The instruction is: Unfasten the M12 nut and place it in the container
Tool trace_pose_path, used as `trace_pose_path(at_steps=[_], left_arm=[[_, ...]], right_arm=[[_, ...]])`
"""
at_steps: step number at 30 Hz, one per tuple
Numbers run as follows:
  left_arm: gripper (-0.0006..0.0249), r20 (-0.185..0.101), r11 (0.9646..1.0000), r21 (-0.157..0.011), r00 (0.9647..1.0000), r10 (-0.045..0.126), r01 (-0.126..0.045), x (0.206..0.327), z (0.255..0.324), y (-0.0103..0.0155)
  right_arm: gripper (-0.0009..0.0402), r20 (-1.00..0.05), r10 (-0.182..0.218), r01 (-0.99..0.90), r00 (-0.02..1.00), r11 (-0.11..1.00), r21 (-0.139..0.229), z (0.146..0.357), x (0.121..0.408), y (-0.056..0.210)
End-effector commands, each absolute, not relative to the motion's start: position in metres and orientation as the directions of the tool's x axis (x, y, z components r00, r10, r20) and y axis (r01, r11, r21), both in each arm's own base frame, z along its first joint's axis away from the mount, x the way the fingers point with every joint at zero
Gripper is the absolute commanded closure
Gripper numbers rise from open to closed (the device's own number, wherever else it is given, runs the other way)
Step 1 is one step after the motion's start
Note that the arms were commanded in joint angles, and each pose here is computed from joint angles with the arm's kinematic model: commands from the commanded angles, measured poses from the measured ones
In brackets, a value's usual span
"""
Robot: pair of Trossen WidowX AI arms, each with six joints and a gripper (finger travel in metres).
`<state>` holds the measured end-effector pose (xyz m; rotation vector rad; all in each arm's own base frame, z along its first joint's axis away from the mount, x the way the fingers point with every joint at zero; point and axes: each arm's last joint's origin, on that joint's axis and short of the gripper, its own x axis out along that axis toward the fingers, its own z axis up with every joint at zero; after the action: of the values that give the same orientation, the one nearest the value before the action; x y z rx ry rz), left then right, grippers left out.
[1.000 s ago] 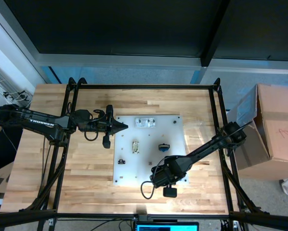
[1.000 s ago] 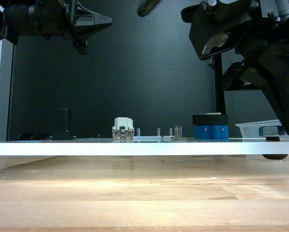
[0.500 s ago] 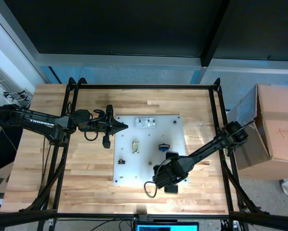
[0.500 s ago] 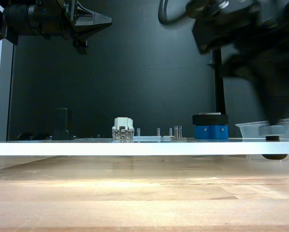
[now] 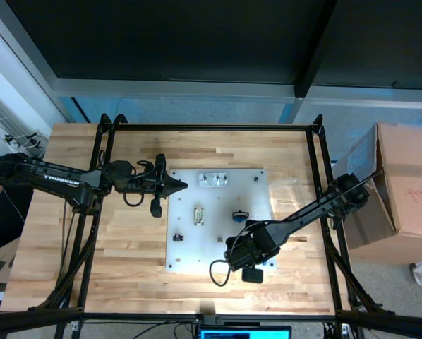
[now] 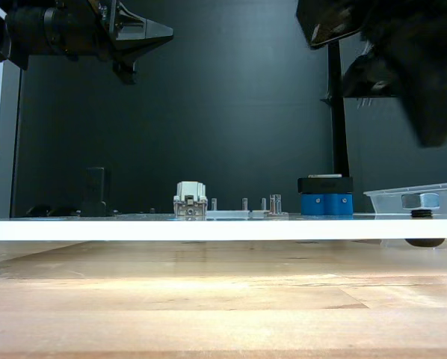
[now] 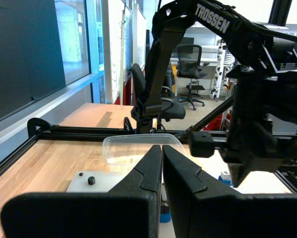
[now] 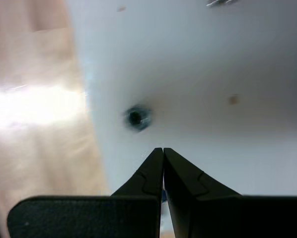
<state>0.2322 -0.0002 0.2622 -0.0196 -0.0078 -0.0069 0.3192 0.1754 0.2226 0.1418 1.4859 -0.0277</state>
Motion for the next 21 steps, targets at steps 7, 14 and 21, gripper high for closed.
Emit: trace_pose_path(at_steps=[7, 14, 21], left_arm=[[0.0243, 0.012, 0.9998, -0.020, 0.9999, -0.007, 0.007, 0.232, 0.2626, -0.0002], [0.0243, 0.009, 0.9998, -0.020, 0.9999, -0.007, 0.007, 0.232, 0.2624, -0.0002], [0.0243, 0.009, 0.9998, -0.020, 0.9999, -0.007, 0.007, 0.232, 0.2623, -0.0002]], right_arm=[[0.0393, -0.984, 0.158, 0.031, 0.079, 0.986, 0.161, 0.209, 0.324, 0.182], [0.0393, -0.984, 0.160, 0.014, 0.084, 0.987, 0.161, 0.190, 0.330, 0.185], [0.0393, -0.992, 0.092, 0.017, 0.091, 0.995, 0.094, 0.187, 0.327, 0.181]])
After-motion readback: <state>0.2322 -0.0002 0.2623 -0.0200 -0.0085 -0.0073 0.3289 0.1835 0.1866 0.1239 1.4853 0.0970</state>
